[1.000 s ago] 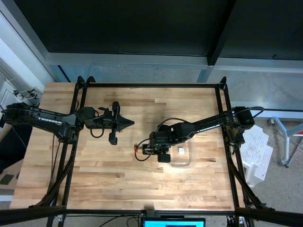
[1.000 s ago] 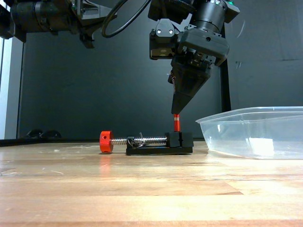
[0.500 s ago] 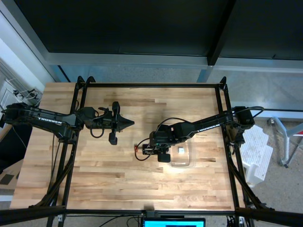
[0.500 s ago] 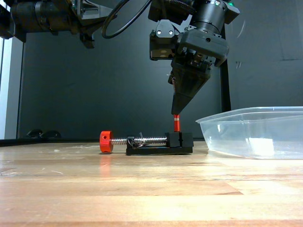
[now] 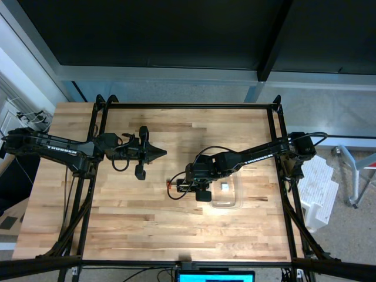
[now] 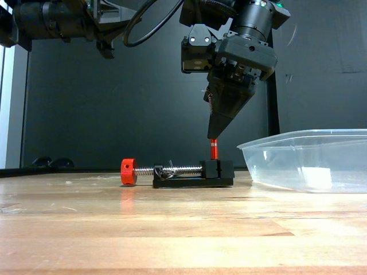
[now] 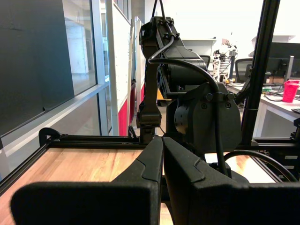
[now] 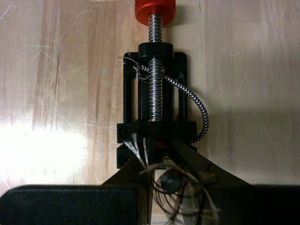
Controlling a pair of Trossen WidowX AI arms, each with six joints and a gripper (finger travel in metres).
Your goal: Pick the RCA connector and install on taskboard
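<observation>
We pinch the RCA connector [image 6: 214,149] upright in our right gripper [image 6: 215,135], aligned over the taskboard [image 6: 192,175] for insertion. Our left gripper [image 5: 163,153] hangs aside, closed and empty.

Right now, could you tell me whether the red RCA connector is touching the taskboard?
Touching. The low view shows the RCA connector, pinched by the right gripper, meeting the taskboard top with no gap. Left gripper is parked away, shut.
</observation>
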